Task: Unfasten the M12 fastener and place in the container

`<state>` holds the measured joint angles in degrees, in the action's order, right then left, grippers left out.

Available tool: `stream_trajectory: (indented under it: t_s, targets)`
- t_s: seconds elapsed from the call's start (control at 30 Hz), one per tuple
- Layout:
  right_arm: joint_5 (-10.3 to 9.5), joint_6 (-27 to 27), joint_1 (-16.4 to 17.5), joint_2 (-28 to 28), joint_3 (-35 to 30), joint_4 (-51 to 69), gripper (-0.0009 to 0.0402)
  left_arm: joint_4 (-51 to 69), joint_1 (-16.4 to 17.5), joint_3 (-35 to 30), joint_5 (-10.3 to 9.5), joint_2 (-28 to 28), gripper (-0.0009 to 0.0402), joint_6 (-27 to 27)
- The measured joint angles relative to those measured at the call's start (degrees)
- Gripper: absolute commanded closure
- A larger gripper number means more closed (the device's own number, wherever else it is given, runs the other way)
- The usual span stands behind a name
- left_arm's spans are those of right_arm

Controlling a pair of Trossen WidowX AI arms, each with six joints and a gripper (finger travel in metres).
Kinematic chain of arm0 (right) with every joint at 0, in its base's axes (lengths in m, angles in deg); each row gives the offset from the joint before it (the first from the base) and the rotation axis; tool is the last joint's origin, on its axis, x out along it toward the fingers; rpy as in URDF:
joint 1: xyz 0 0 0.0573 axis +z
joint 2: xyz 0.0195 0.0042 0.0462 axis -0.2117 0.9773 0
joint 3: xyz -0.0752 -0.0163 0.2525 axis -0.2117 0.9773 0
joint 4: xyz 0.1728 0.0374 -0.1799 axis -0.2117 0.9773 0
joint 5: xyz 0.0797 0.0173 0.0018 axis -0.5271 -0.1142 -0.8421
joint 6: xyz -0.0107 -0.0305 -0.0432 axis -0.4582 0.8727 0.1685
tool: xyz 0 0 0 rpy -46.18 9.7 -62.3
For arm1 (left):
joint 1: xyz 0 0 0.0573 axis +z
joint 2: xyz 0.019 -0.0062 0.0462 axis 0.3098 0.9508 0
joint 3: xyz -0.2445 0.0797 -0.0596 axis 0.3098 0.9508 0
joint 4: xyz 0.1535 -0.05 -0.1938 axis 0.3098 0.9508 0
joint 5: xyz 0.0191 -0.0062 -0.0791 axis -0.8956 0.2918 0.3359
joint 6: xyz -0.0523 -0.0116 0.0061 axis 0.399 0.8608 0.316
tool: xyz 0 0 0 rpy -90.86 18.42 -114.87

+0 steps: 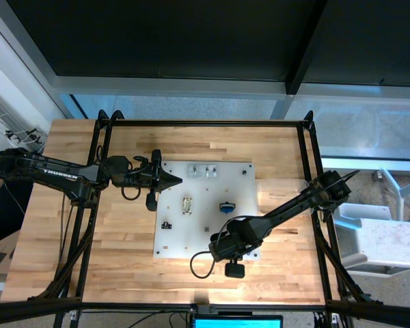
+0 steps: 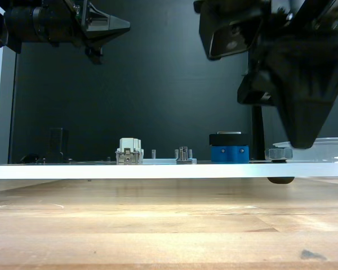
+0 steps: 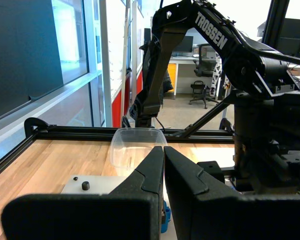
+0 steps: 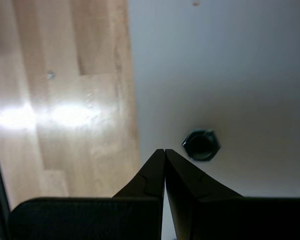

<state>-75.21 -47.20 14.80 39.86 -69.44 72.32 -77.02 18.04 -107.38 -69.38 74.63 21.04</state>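
While both are closed, left end effector (image 1: 178, 180) hangs over board's (image 1: 184, 239) left edge, right end effector (image 4: 164, 150) beside hexagonal silver nut (image 4: 201, 145).

White board (image 1: 188, 242) on wooden table (image 1: 123, 266), blue-and-black round part (image 2: 229, 152) mid-board, white connector (image 2: 129, 152) near it

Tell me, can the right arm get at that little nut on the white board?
Probably yes. The right gripper hangs just beside the nut with nothing between, but its fingers are shut and would need opening. The left gripper hovers shut over the far left of the white board.
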Motion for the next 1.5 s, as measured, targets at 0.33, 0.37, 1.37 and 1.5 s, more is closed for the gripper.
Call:
stream_trajectory:
  t_s: [0.33,0.37,1.37,1.5]
  targets:
    - [2.78,0.02,0.0,0.04,0.28,1.62,0.0393,0.02,0.0,0.02,0.02,0.0,0.0393,0.0]
    - [2.8,0.02,0.0,0.04,0.28,1.64,0.0393,0.02,0.0,0.0,0.02,0.0,0.0393,0.0]
    - [-3.63,0.83,0.37,-3.39,-1.07,4.26,0.0393,0.02,0.0,0.0,0.02,0.02,0.0393,0.02]
    - [-3.5,2.1,0.42,-2.14,-0.11,2.32,0.0393,0.02,0.0,0.0,0.02,0.02,0.0393,0.0]
